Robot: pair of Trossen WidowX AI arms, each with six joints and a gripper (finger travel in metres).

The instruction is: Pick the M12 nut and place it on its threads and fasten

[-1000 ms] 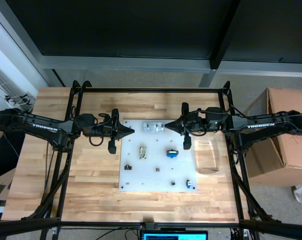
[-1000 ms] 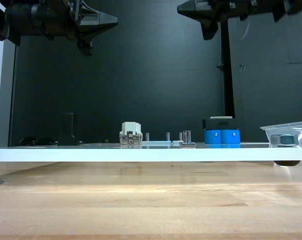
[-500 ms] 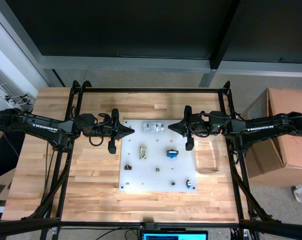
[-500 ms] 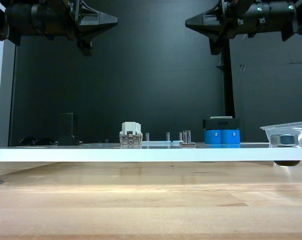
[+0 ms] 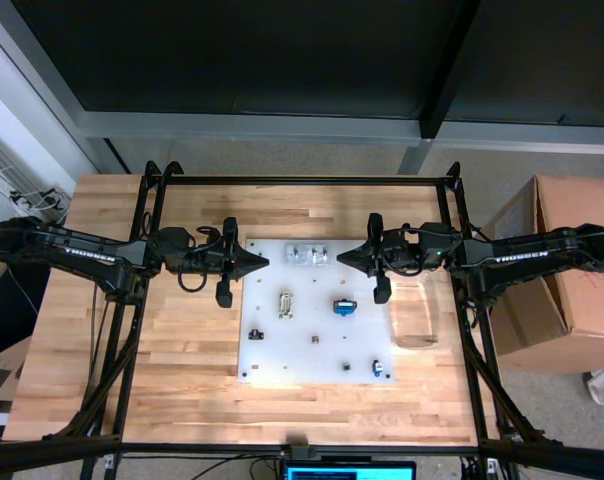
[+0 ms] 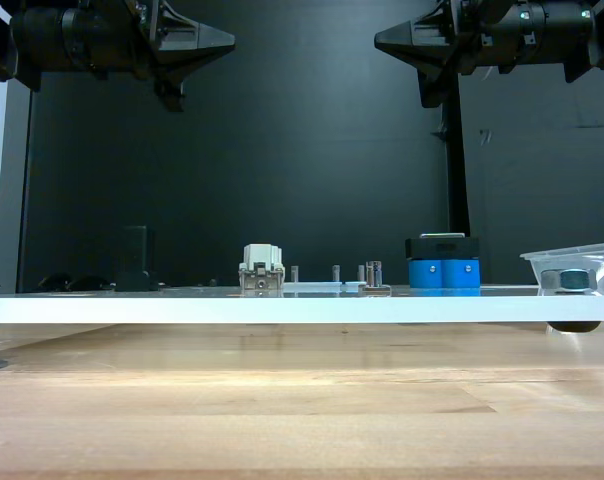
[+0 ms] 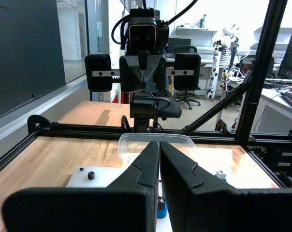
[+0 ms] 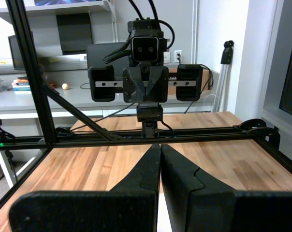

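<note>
The small silver M12 nut (image 6: 578, 279) sits at board level at the near right edge of the white board (image 5: 282, 345), held by neither gripper. In the high view it is a small pale spot (image 5: 378, 368) on the board, outside the clear tray (image 5: 414, 318). It appears to be on its stud, with no ribs showing beneath it. My left gripper (image 5: 266, 262) hovers high over the board's far left edge, shut on nothing (image 7: 159, 159). My right gripper (image 5: 339, 257) hovers high over the far right part, shut and empty (image 8: 160, 159). The two tips face each other.
On the board stand a blue connector block (image 5: 344, 306), a grey-white connector (image 5: 285, 303), a silver fixture (image 5: 307, 255) at the far edge and small posts. A black frame (image 5: 302, 181) rings the table. A cardboard box (image 5: 572, 260) stands to the right.
The right gripper has come down a little, levelled out and drawn back slightly to the right. The left arm and the nut have not moved.
</note>
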